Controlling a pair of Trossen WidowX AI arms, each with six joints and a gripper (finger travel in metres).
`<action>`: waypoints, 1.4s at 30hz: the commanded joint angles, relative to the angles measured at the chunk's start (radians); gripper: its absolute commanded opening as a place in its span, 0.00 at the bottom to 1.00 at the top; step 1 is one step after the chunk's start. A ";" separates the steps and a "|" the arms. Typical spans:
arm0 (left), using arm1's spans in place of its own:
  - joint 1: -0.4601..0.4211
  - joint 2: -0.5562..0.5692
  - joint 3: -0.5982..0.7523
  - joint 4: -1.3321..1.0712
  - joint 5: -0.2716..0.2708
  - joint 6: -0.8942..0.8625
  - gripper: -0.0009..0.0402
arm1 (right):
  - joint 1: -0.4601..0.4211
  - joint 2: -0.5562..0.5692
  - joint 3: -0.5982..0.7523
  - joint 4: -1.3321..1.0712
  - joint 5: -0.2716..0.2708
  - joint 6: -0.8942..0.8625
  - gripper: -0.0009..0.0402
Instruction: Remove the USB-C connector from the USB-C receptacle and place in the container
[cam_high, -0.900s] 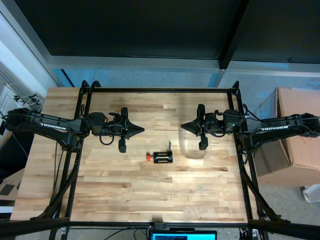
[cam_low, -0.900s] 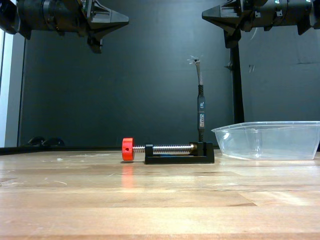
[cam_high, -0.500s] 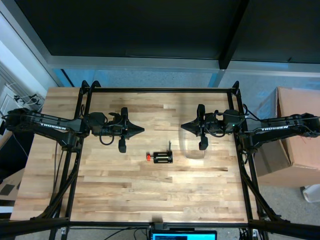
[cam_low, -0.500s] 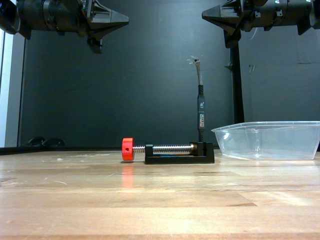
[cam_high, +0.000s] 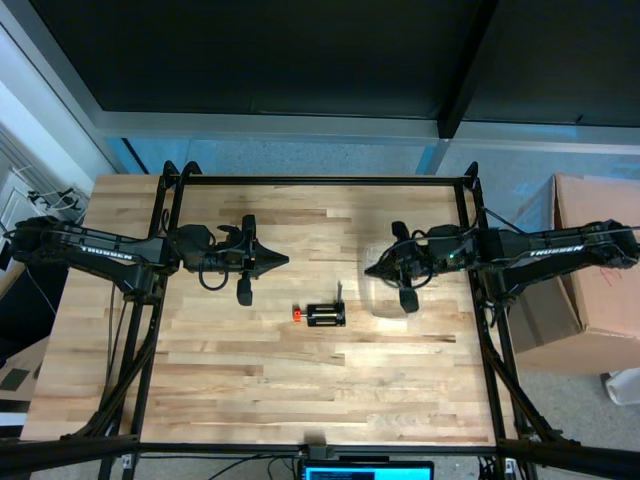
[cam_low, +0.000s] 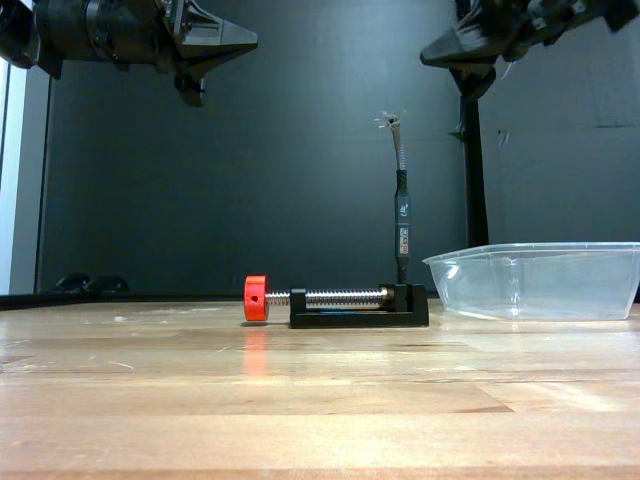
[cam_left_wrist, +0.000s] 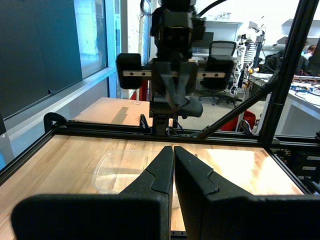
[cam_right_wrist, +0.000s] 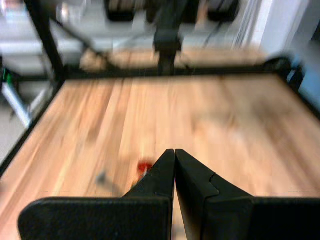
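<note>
A pale wooden counter (cam_high: 300, 400) stands before a dark wall. The USB-C connector (cam_low: 402, 235) stands upright, seated in the USB-C receptacle (cam_low: 404, 291) that a small black vise (cam_low: 345, 305) holds, well below both claws and between them. The left claw (cam_left_wrist: 173, 147) and the right claw (cam_right_wrist: 174, 151) hang high, each closed on nothing. The clear container (cam_low: 540, 280) sits below the right claw. The connector looks light, with a stiff body and a soft cable stub, so I would take it by the body.
</note>
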 joint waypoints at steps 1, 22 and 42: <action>0.000 0.000 0.000 0.000 0.000 0.000 0.02 | 0.042 0.058 0.114 -0.204 0.003 0.008 0.02; 0.000 0.000 0.000 0.000 0.000 0.000 0.02 | 0.103 0.505 0.628 -0.785 0.053 0.045 0.46; 0.000 0.000 0.000 0.000 0.000 0.000 0.02 | 0.126 0.694 0.626 -0.737 0.056 0.077 0.48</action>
